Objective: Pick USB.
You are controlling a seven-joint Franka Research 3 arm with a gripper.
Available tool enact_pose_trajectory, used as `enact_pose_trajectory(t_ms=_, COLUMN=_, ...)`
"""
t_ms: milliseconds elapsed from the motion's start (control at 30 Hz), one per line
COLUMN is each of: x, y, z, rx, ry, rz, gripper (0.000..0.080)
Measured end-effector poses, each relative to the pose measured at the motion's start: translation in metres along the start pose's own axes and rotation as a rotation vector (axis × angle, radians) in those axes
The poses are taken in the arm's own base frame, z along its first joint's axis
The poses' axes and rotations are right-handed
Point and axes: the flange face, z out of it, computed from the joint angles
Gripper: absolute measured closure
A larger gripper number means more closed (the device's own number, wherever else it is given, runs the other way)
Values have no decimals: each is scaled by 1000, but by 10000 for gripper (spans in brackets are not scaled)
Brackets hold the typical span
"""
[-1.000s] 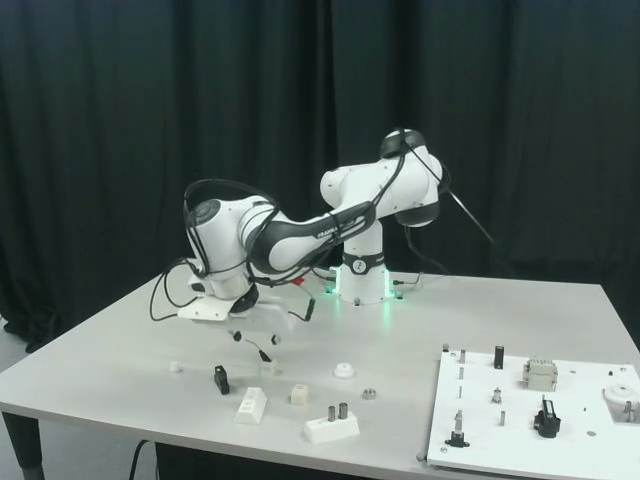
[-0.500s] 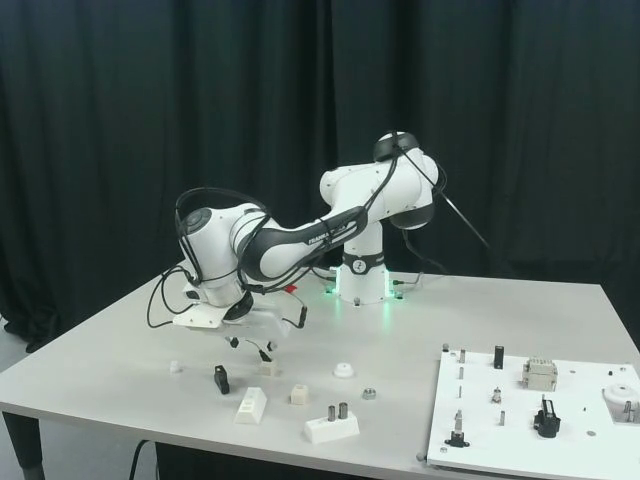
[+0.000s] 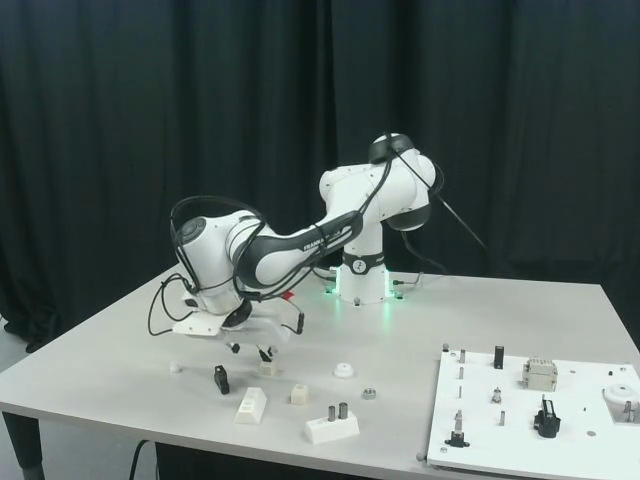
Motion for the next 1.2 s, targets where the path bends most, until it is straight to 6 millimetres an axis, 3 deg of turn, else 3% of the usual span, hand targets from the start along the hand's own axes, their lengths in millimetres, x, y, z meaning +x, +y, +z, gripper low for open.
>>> enact_pose_trajectory(t_ms=1200, x=-4, y=-5, z=26, rx=-83, ry=-67, rz=8, gripper=3)
